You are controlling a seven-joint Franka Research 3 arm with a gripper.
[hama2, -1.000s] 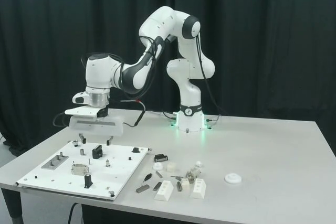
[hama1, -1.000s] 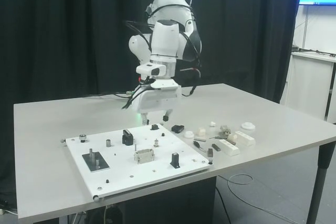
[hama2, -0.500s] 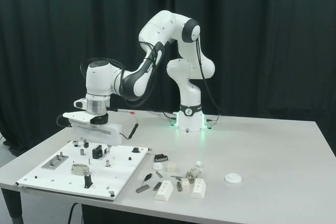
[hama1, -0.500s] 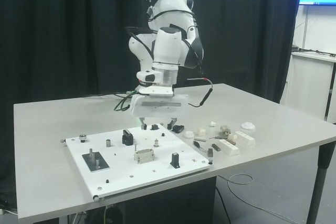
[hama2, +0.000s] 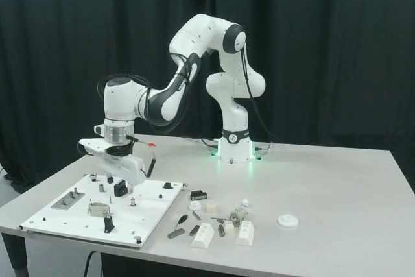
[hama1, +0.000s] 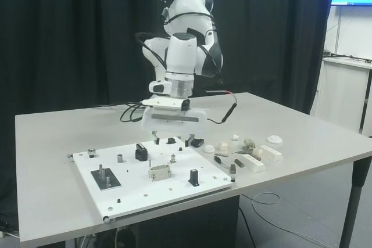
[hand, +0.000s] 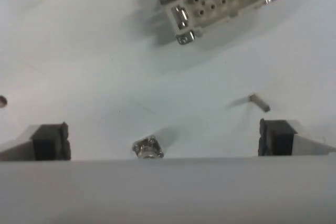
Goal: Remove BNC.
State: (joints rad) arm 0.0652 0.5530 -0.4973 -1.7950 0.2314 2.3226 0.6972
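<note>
The BNC connector [hand: 148, 148] is a small metal stud standing upright on the white board [hama1: 131, 193]; it also shows in the room views as the BNC stud [hama1: 172, 157] [hama2: 133, 200]. My gripper [hand: 163, 140] hangs just above it, open, with one black fingertip [hand: 50, 141] far to one side of the stud and the other well off on the opposite side. Nothing is held. From the room cameras the gripper [hama1: 172, 139] [hama2: 123, 181] sits low over the board's far half.
On the board there is a grey multi-pin connector [hand: 218, 6] [hama1: 159, 172], a black block [hama1: 140, 152], a small pin [hand: 260, 102] and a grey plate with pegs [hama1: 105, 178]. Loose white and black parts [hama1: 256, 158] lie on the table beside the board.
The wrist has turned and the gripper has swung over the board and come down, so its fingers now straddle the BNC stud. Nothing on the board has moved.
</note>
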